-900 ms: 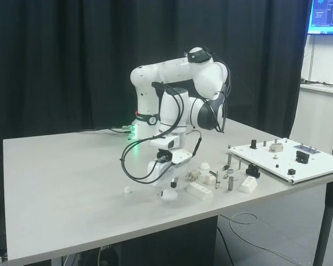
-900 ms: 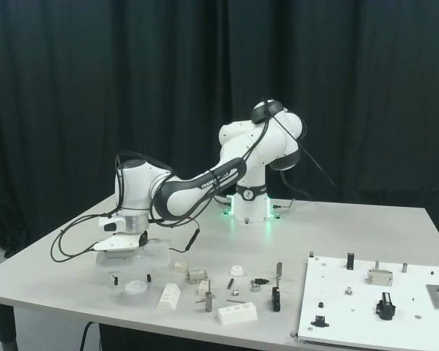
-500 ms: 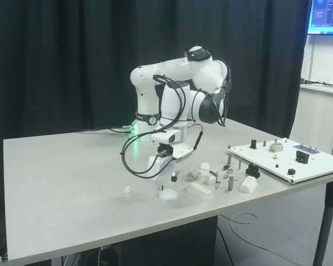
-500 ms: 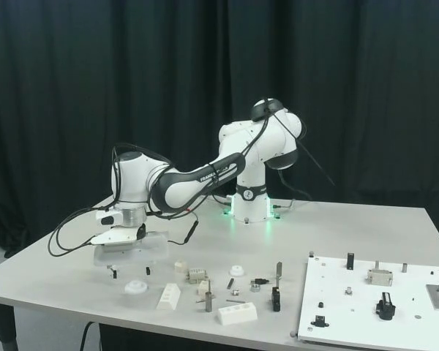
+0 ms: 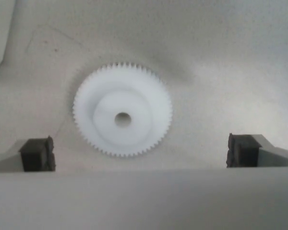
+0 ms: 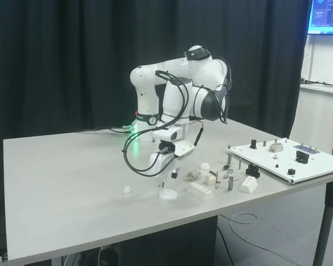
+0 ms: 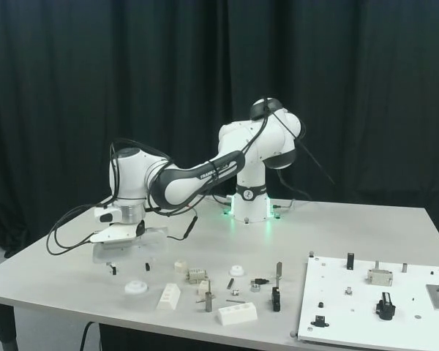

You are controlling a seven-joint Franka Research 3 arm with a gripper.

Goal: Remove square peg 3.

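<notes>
1. Open grey table (image 6: 61, 166) on the far side of the arm from the board; loose parts crowd the front edge between gripper (image 6: 167, 176) and white board (image 7: 351, 311).
2. Hangs just above the table with fingers (image 5: 37, 154) spread wide, gripping nothing; apart from the white gear (image 5: 122, 116) directly below.
3. On the board: small black and grey fixtures and short upright pegs, near the table's corner.
4. Cannot tell which piece is square peg 3; not in the pincer.
5. Gear flat, round, fine-toothed, with a centre hole; a white block (image 7: 237, 313) with holes in its top lies among the parts; table matte and smooth.
</notes>
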